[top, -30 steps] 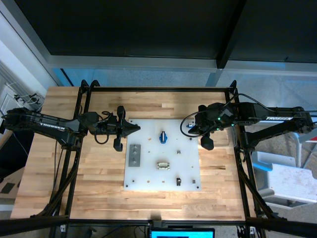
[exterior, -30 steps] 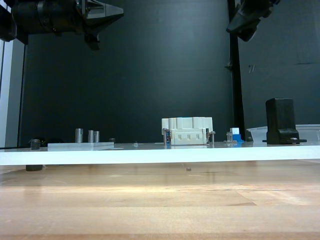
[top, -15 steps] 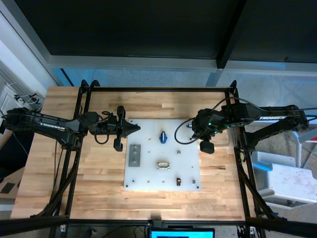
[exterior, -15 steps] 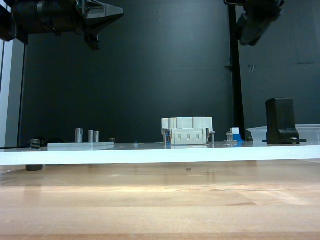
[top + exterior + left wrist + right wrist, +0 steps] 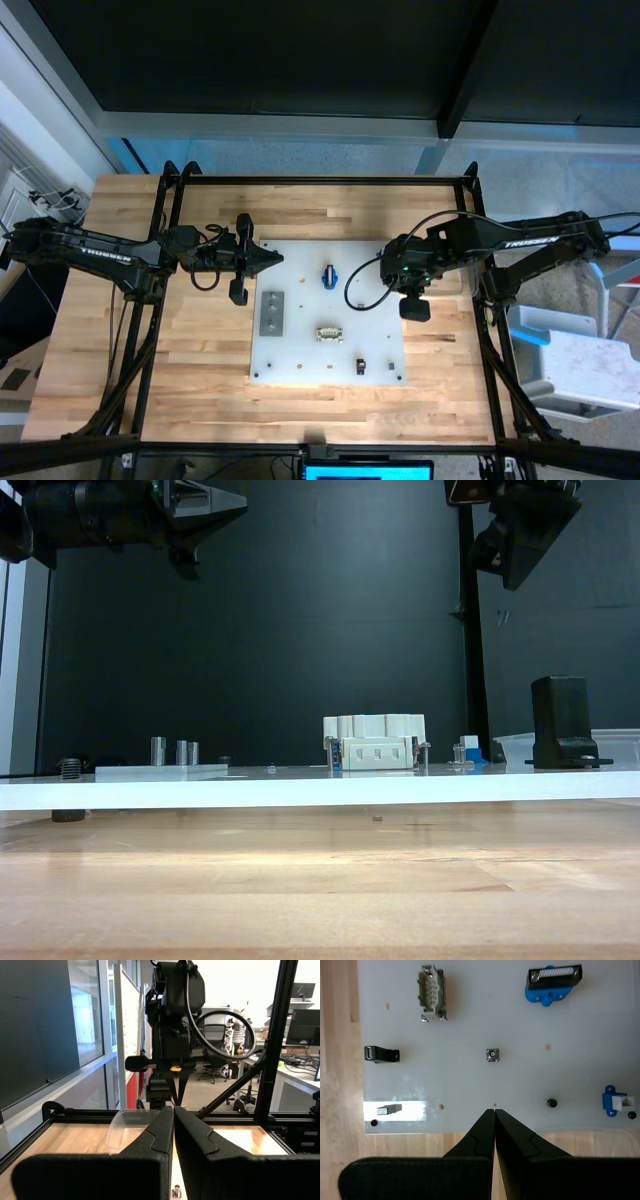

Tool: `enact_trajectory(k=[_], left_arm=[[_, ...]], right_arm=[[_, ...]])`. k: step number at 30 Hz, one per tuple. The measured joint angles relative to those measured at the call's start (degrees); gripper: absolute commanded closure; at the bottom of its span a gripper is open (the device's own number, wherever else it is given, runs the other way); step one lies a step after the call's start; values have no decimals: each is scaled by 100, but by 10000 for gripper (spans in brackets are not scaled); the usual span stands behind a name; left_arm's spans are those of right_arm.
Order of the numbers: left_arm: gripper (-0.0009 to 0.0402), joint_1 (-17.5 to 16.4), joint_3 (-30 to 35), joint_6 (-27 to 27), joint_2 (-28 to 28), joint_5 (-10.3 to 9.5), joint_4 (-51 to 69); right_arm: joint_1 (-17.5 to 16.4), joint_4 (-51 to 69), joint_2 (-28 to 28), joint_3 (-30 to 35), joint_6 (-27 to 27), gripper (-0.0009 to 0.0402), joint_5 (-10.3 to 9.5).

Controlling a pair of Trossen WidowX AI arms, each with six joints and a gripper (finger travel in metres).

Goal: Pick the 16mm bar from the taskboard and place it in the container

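Right gripper (image 5: 413, 306) nearer taskboard (image 5: 300, 352) (left (image 5: 279, 258) above)

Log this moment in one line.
left pincer: shut, above taskboard left edge | right pincer: shut, above right edge | nothing held

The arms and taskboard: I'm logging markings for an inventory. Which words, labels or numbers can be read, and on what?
"TROSSEN": white lettering on the left arm; the left gripper, jaws shut, hovers above the taskboard's far left corner.
"TROSSEN": faint lettering on the right arm; the right gripper, jaws shut, hovers above the board's right edge.
Board parts and container: no readable text.
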State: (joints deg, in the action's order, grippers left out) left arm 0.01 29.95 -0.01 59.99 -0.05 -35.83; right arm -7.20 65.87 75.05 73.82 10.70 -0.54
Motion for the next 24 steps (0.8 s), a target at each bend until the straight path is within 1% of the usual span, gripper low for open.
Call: enact_trajectory(k=[4,12,15,24], left_arm=[[393,0,0,0,0,0,2],[393,0,-2,0,0,2,0],[393,0,-2,0,0,0,0],[393,0,-2,0,0,2,2]], right_arm=[[-79,85,138,0,83,393,2],[-424,127,260,24,350,393,31],[-573,146,317,24,470,393,101],[-1067,157,619,24,868,393,101]])
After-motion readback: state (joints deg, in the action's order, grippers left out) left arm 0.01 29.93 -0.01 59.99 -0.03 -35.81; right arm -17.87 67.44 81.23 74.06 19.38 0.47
